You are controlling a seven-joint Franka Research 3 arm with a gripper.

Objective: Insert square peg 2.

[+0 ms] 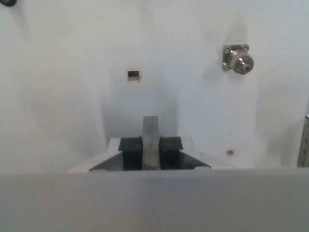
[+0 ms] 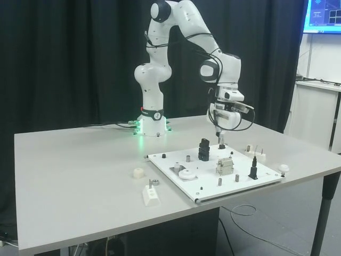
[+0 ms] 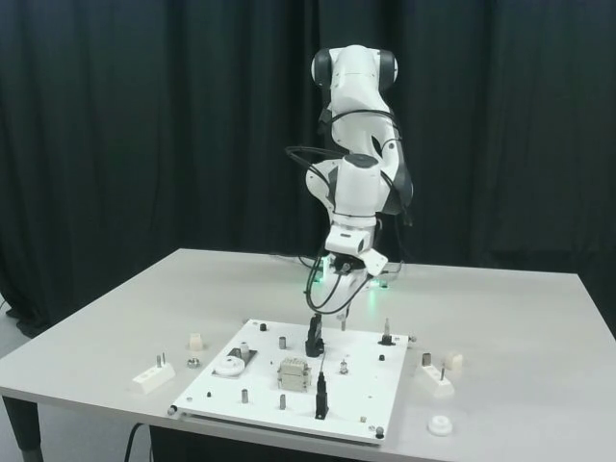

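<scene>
Gripper pinched the grey peg, hanging above the white board. Only the wrist view showed the small square hole just beyond the peg tip; room views didn't.

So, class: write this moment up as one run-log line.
phase: carry | hand: shut on square peg | position: above white board, peg hanging clear | square hole: unfilled | insertion: not yet done
</scene>
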